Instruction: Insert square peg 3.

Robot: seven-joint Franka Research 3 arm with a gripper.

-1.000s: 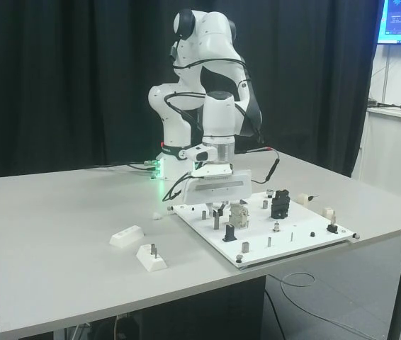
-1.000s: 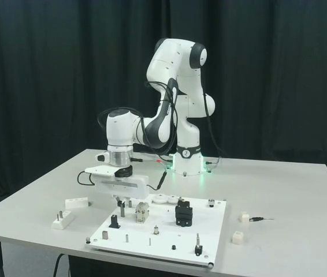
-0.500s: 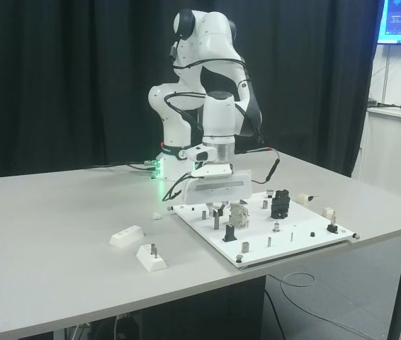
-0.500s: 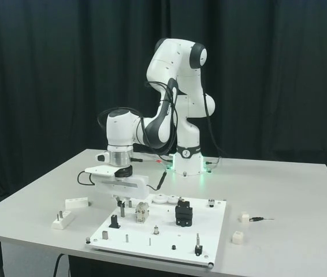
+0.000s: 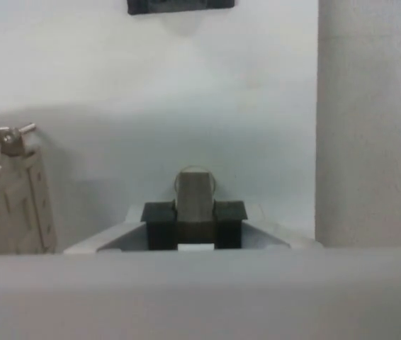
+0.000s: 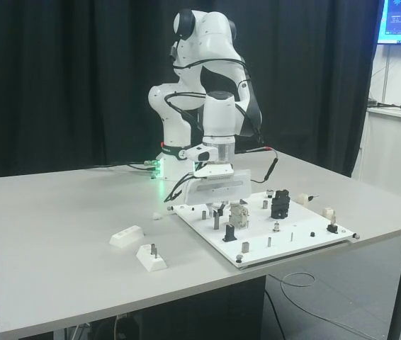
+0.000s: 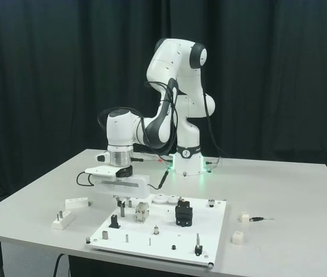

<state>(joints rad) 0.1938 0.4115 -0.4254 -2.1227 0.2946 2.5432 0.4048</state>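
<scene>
Held between the black fingertips of the gripper (image 5: 195, 225) is a grey square peg (image 5: 194, 198), gripped on two opposite sides so that it points straight down at the white board (image 5: 186, 92). In the wrist view, a faint round outline is seen on the board right behind the tip of the peg; whether the tip touches the board cannot be told. In the two room views the gripper (image 6: 218, 206) (image 7: 122, 202) is seen low over the near-left part of the board (image 6: 285, 248) (image 7: 210, 236), close to its surface, with the peg (image 7: 122, 210) showing as a short dark stub below the fingers.

Just beside the gripper, a small metal-and-white fixture (image 5: 9, 191) (image 6: 238, 214) (image 7: 142, 212) stands on the board. A black post holder (image 6: 229, 232) (image 7: 115, 221) is placed near the board's front edge, and a black block (image 6: 280, 203) (image 7: 183, 214) stands further along. Thin upright pins are spread across the rest of the board.

The white arm (image 6: 204, 85) (image 7: 175, 86) is folded over from its base, where a green light (image 6: 159, 170) (image 7: 175, 167) glows. On the grey table (image 6: 59, 227) (image 7: 290, 190), well apart from the board, two white blocks (image 6: 127, 236) (image 7: 76, 203) are found, the nearer one (image 6: 151, 256) (image 7: 61, 220) carrying a small upright peg. Two small white pieces (image 7: 238, 236) lie on the other side of the board.
</scene>
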